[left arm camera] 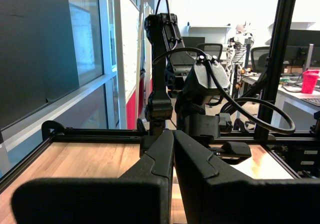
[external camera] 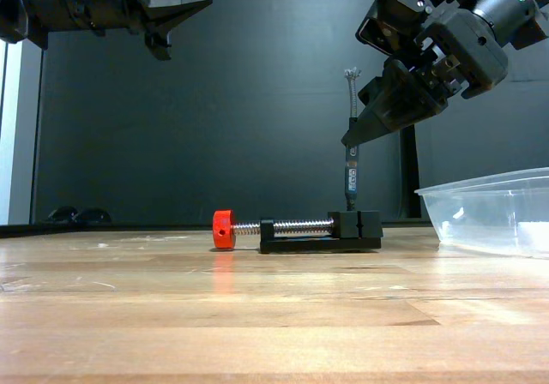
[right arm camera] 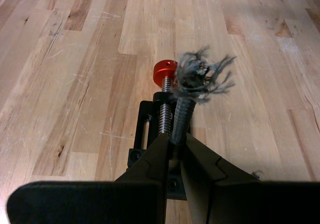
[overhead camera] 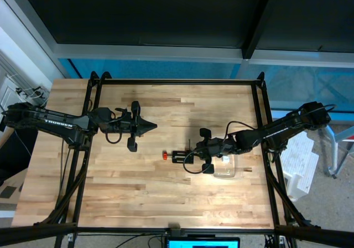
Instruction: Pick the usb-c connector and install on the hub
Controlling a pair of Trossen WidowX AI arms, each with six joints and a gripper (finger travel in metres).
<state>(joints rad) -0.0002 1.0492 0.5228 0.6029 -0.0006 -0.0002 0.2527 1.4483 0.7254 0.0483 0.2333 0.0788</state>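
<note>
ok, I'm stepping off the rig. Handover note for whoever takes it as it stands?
Left gripper: fingers shut, empty, parked high over the left of the table.
Right gripper: fingers shut on the connector, holding it upright above the hub.
The hub lies on the table with its orange knob toward the left arm. A clear dish sits beside it on the right arm's side.
Done: connector picked. Its lower end meets the hub's block.
Left: can't tell if it is seated. Probably press down, check, then release.
</note>
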